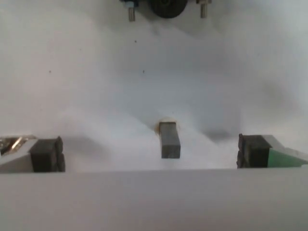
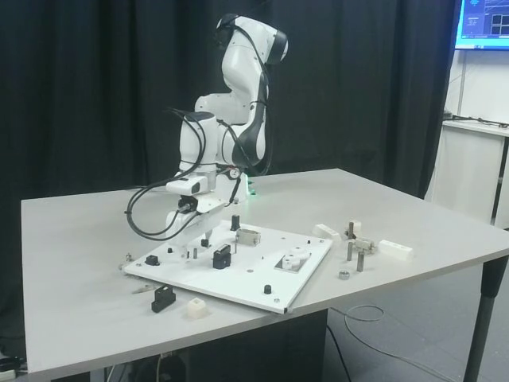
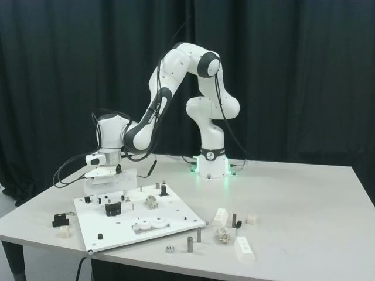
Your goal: Remove square peg 2.
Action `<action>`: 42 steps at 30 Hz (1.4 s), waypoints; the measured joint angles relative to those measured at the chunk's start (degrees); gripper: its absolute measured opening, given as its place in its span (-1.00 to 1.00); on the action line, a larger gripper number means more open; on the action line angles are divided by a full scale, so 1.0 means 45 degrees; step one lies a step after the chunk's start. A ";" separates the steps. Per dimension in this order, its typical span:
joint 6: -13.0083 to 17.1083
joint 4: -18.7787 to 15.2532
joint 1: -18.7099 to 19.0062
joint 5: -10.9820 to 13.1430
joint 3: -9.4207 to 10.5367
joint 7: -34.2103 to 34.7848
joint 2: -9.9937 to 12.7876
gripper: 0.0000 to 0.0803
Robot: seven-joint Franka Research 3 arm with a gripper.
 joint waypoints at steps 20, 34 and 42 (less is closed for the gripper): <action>0.0588 0.0098 -0.0011 0.0001 0.0073 0.0090 0.0164 0.99; 0.0588 0.0358 -0.0064 0.0001 0.0317 0.0076 0.0412 0.62; 0.0199 0.0486 -0.0115 -0.0055 0.0266 0.0069 0.0413 -0.25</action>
